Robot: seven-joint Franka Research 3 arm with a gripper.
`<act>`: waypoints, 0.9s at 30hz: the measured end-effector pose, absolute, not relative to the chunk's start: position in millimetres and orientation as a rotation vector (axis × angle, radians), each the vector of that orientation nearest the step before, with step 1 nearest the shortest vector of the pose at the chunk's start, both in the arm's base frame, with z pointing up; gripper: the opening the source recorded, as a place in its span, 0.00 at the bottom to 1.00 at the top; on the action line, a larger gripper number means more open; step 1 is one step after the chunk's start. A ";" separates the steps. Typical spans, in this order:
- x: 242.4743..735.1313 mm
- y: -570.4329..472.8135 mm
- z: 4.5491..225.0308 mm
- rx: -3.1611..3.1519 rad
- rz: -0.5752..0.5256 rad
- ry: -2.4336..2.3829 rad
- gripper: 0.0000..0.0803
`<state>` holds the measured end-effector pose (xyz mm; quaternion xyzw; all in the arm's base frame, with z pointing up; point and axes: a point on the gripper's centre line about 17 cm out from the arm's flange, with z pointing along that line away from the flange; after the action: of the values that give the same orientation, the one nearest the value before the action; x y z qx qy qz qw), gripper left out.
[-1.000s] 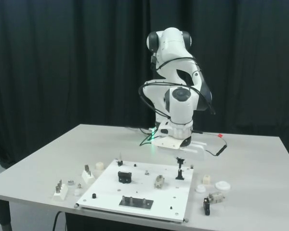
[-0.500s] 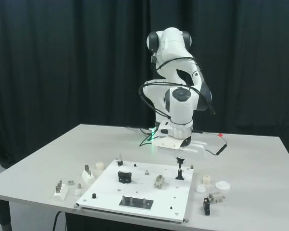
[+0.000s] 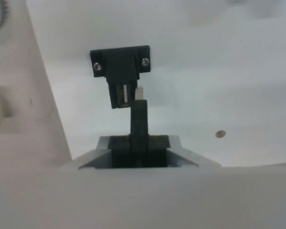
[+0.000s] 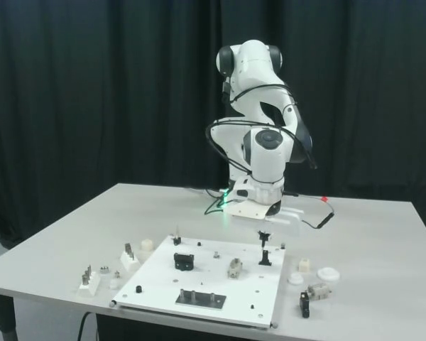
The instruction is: Insert USB.
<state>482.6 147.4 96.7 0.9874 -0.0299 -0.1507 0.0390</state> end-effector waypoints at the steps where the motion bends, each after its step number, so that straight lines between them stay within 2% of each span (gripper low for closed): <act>1: 482.3 147.3 96.7 3.027 -0.462 -0.092 0.09; 27: 481.6 151.1 97.3 3.029 -0.458 -0.105 0.09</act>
<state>481.6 151.1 97.3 0.9875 -0.0344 -0.1492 0.0381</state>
